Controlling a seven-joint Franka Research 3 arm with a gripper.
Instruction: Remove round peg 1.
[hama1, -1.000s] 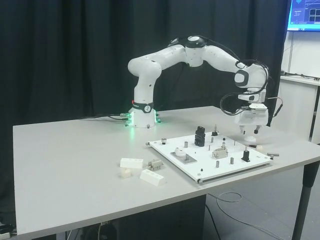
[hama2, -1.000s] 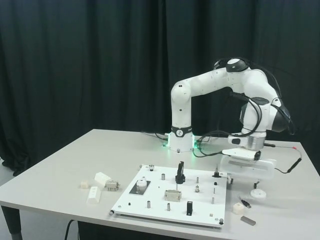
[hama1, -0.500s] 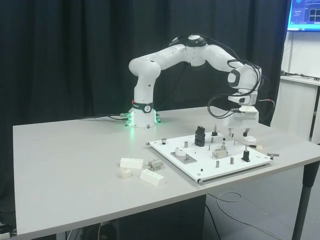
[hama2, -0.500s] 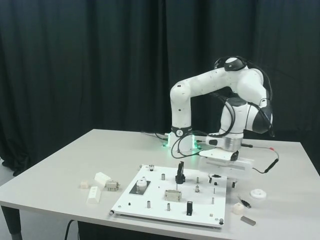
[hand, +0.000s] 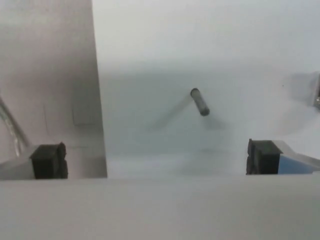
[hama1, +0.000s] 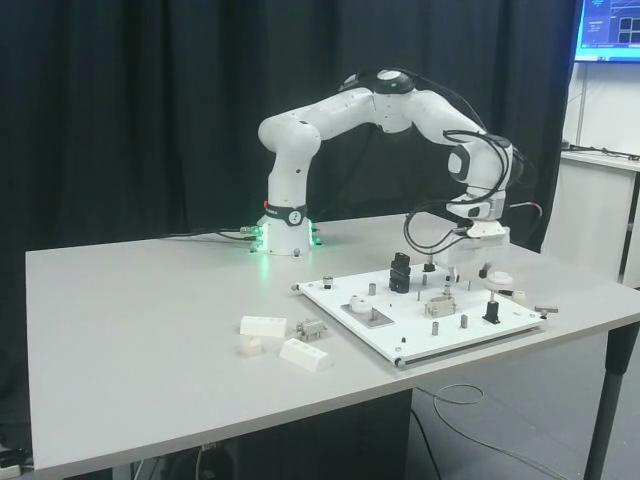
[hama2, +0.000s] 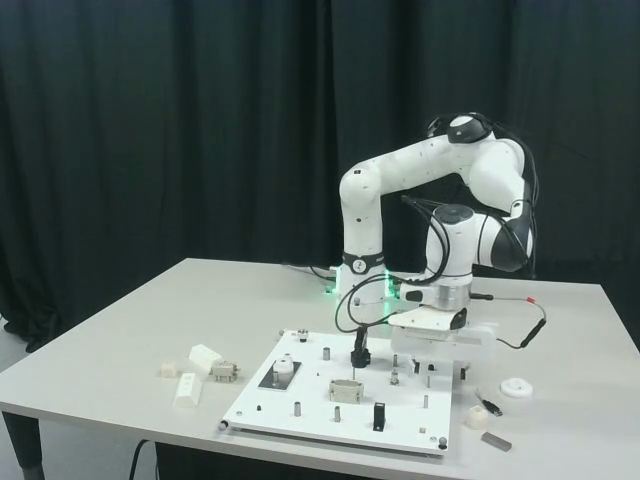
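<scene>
The grey table (hama1: 150, 300) carries the white board (hama1: 400, 335), which keeps its parts upright in sockets. Over the board's far side hangs the hand (hand: 155, 157), fingers spread wide and empty, straddling round peg 1 (hand: 199, 101), which stands in the board below, ready for descent.

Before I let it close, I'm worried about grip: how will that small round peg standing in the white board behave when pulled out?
The peg looks like a smooth, rigid, thin cylinder, so it could slip between the pads. Laid down, it would probably roll. The gripper is open astride it over the board.
</scene>
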